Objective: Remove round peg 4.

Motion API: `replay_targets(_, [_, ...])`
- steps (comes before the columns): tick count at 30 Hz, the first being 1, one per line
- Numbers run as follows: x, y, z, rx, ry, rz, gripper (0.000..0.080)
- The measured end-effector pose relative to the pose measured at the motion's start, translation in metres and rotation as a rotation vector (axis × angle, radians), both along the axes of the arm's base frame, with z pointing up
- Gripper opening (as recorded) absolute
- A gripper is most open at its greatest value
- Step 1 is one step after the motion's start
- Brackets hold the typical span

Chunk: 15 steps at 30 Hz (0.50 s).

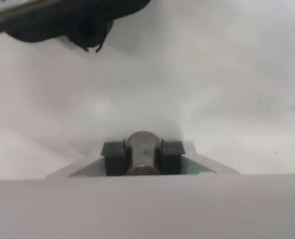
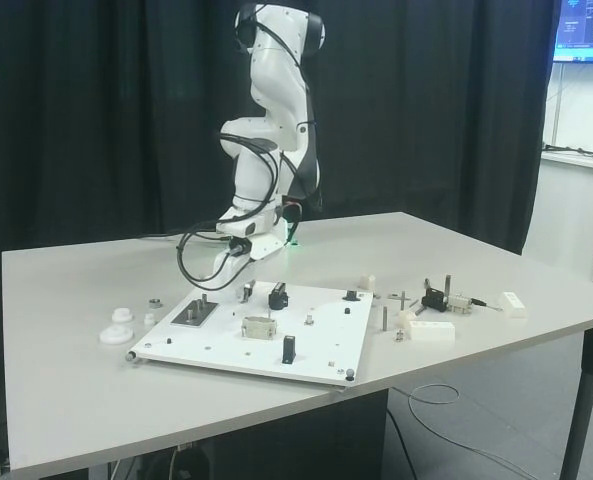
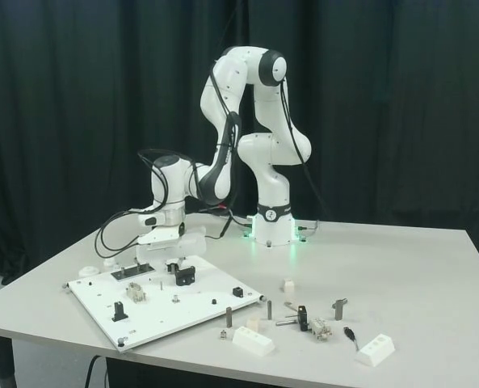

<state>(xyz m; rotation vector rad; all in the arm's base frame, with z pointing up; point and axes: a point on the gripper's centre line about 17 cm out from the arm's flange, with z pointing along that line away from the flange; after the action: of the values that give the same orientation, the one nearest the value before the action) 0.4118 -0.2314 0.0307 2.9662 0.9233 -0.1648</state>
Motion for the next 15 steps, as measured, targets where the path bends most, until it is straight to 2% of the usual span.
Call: replay_targets(15, [-0.005,0.001,0.035,0.024,0.01,0.017,0.0146])
